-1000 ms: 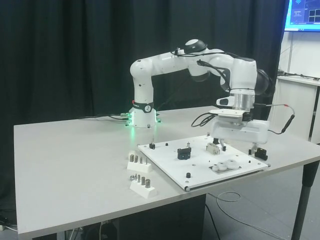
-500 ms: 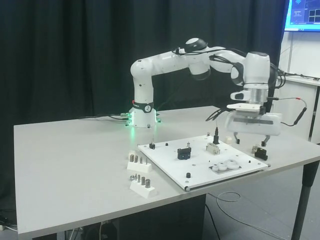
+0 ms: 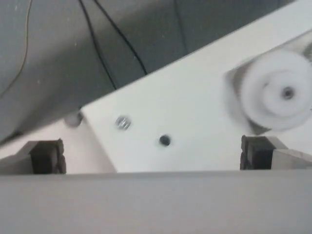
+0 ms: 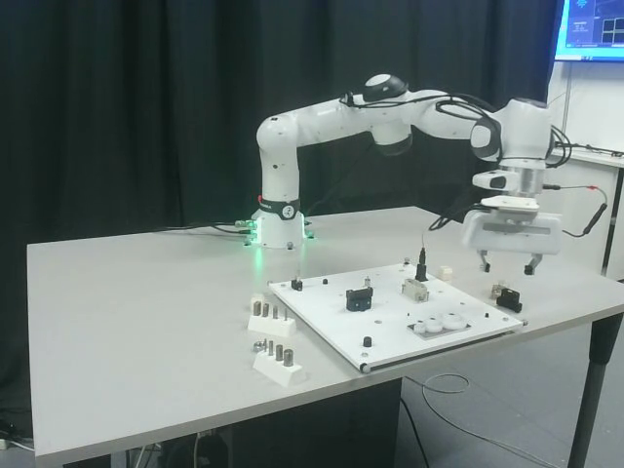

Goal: Pick D-SUB.

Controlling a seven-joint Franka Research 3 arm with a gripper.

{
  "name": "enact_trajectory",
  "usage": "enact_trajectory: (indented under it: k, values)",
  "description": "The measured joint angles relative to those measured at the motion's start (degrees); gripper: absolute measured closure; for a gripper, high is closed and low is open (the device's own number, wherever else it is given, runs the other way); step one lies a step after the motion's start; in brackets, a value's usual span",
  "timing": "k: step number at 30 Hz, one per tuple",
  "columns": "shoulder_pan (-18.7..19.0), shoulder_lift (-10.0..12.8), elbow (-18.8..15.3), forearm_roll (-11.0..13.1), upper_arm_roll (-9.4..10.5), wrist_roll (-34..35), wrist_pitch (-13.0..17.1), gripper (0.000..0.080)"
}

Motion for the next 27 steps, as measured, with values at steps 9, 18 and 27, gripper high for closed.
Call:
enact_trajectory:
  k: [9,18,27]
  values:
    - [2.0,0.0,0.0,-0.02,1.2,-4.61,-0.09,0.0003]
    - [3.14,0.01,0.0,-0.02,3.01,-10.73,0.02,0.0003]
    - [4.29,0.01,0.0,-0.02,4.36,-15.68,0.23,0.0003]
